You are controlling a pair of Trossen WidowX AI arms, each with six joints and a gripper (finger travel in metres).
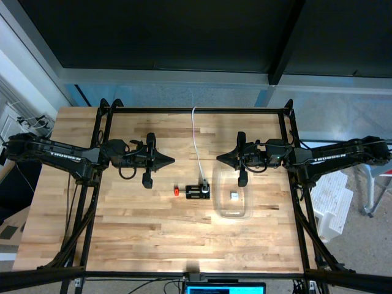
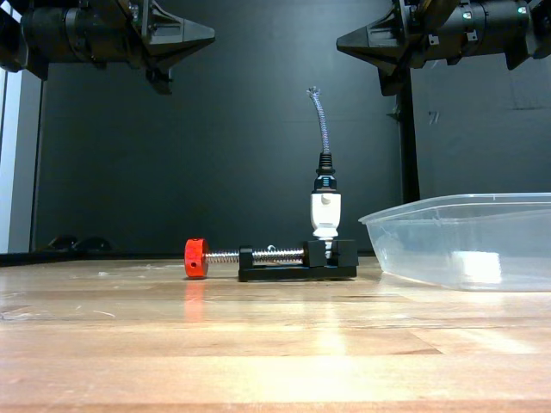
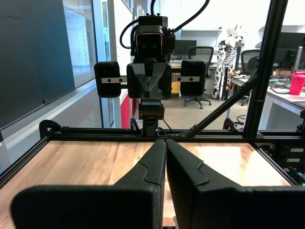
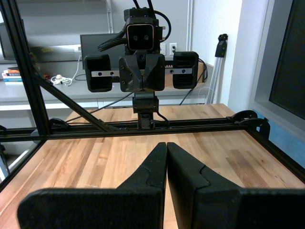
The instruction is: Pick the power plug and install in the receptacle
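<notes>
BOTH ARMS ALOFT: We saw the left end effector hovering above the counter at 10 o'clock from the receptacle, its fingers pressed together with nothing between them. The right end effector hovered at 1 o'clock from the receptacle, likewise closed and empty. The 2 tips pointed at each other, well apart. The receptacle sat near the middle of the counter, with its red knob at the 9 o'clock end and its white cable running off toward 12 o'clock. A clear tray lay just beside it at 3 o'clock, holding 1 small white cube. We could not make out the power plug in any view; it was too small to tell.
</notes>
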